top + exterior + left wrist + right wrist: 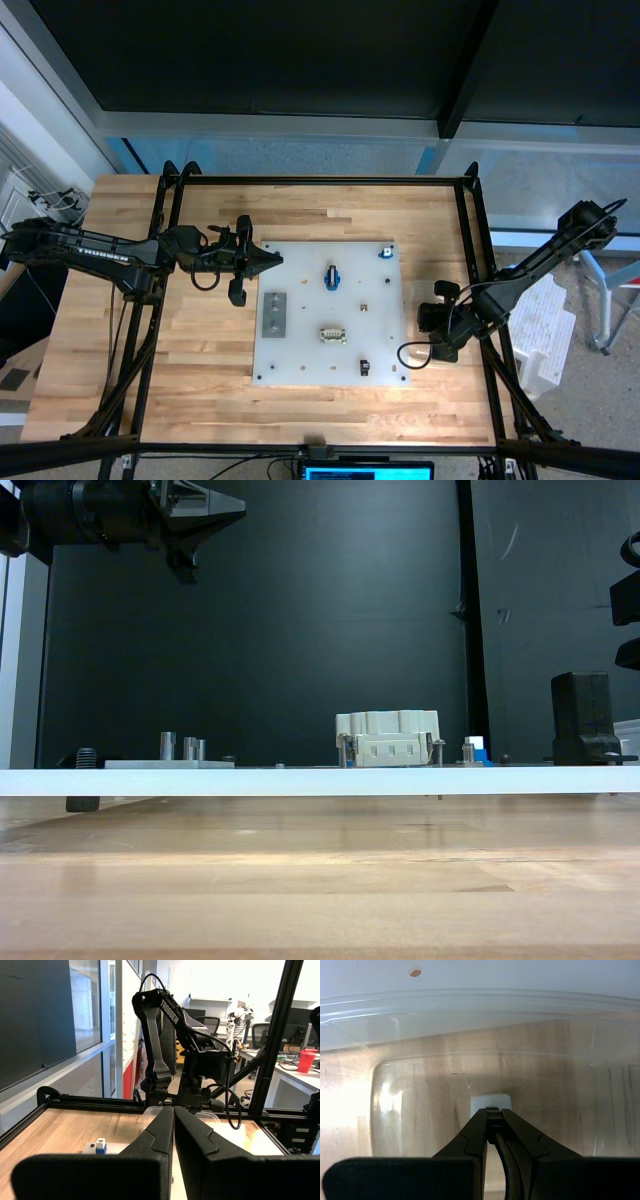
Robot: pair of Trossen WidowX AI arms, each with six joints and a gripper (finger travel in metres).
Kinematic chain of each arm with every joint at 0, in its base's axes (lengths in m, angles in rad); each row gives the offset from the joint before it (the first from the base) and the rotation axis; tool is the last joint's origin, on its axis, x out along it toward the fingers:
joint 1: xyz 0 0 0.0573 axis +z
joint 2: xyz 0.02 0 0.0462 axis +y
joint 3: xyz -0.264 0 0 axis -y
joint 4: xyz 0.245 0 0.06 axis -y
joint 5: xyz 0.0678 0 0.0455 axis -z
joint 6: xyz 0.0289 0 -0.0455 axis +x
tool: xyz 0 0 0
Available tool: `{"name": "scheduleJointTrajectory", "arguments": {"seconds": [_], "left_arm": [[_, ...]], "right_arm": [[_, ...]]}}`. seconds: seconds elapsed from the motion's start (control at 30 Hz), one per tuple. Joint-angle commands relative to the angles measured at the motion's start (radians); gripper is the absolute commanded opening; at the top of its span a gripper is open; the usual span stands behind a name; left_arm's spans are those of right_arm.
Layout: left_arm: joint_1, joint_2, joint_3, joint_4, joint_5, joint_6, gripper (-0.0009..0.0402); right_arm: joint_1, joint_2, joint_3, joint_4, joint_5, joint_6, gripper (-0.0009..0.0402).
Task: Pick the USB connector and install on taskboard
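The taskboard (300, 360) is a white square plate in the middle of the table. It carries a grey metal block (273, 313), a blue part (333, 277), a silver multi-pin socket (333, 336) and a small black socket (365, 367). My right gripper (432, 320) hangs just off the board's right edge, pointing down into a clear tray (470, 1025). In the right wrist view, that gripper (492, 1113) is shut on a tiny black piece at its tips, the USB connector (493, 1109). My left gripper (270, 262) hovers shut and empty over the board's left edge, high above it (215, 505).
A small white cube (490, 1100) lies in the tray just behind the right fingertips. A small blue-and-white part (385, 252) stands at the board's far right corner. A black frame (320, 181) rings the wooden table. A laptop (365, 470) sits at the near edge.
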Motion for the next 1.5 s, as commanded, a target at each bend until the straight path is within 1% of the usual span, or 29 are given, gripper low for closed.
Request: {"name": "scheduleJointTrajectory", "arguments": {"seconds": [0.03, 0.67, 0.9, 1.2, 1.37, 1.5], "left_arm": [[0.0, 0.0, 0.0, 0.0, 0.0, 0.0, 0.0], [0.0, 0.0, 0.0, 0.0, 0.0, 0.0, 0.0], [0.0, 0.0, 0.0, 0.0, 0.0, 0.0, 0.0], [0.0, 0.0, 0.0, 0.0, 0.0, 0.0, 0.0], [0.0, 0.0, 0.0, 0.0, 0.0, 0.0, 0.0], [0.0, 0.0, 0.0, 0.0, 0.0, 0.0, 0.0]], "right_arm": [[0.002, -0.009, 0.0, -0.002, 0.001, -0.003, 0.0], [0.007, -0.102, 0.003, -0.033, 0.011, -0.038, 0.0], [0.006, -0.111, 0.071, -0.138, 0.011, -0.048, 0.0], [0.007, -0.118, 0.191, -0.274, 0.011, -0.069, 0.0], [0.008, -0.119, 0.238, -0.296, 0.011, -0.07, 0.0], [0.009, -0.119, 0.255, -0.295, 0.011, -0.071, 0.0]]}}
